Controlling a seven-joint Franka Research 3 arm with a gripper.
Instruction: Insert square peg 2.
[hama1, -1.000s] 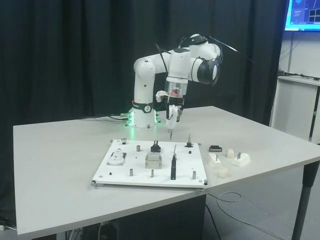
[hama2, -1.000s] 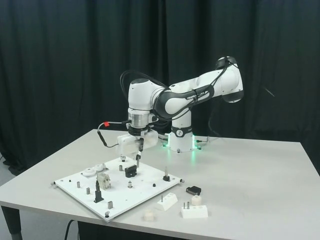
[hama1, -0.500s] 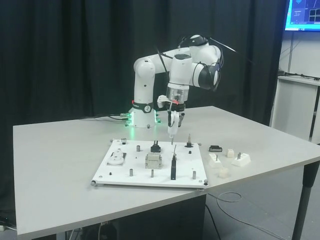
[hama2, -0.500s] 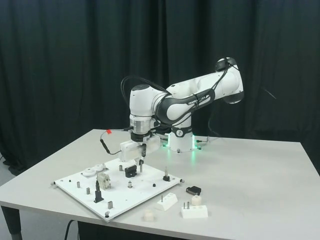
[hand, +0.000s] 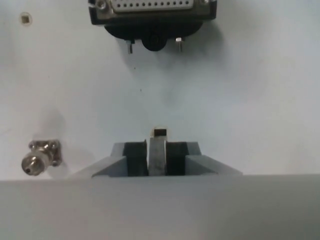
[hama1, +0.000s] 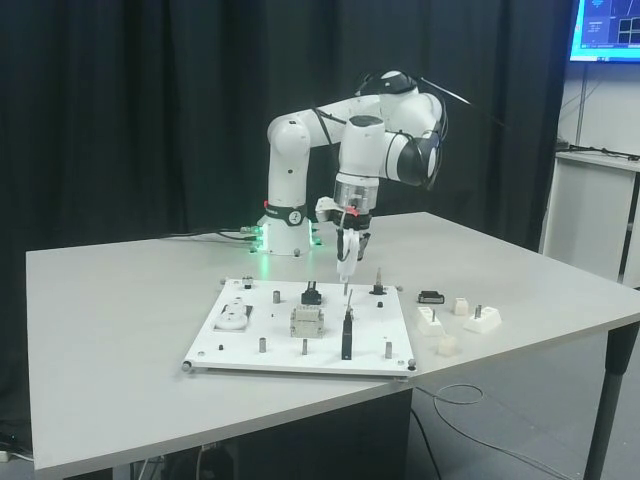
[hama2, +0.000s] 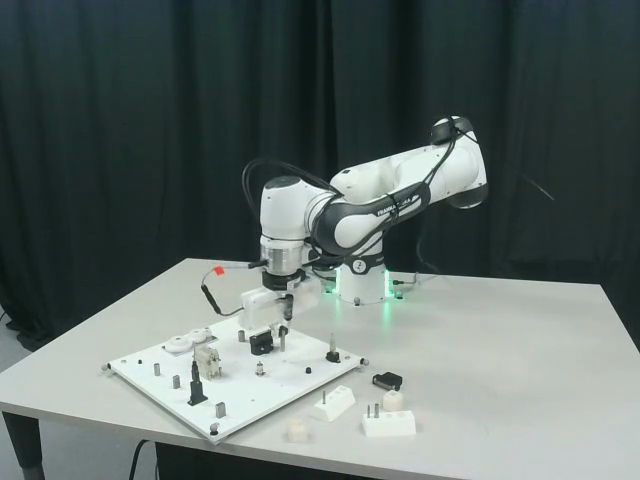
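A black curtain backs the grey worktop (hama1: 120, 330), where the white arm holds its hand (hama1: 346, 262) over the far edge of a flat white board (hama1: 240, 345) studded with small fittings. The square peg (hama1: 346, 283) hangs upright just above the board, so insertion looks close but not yet done.

From the second room view, the peg (hama2: 282, 337) stands just beside a black connector (hama2: 261, 343).

At the wrist, the hand (hand: 158, 165) is clamped on the straight, grey, metallic peg (hand: 158, 156), squared tip over smooth board.
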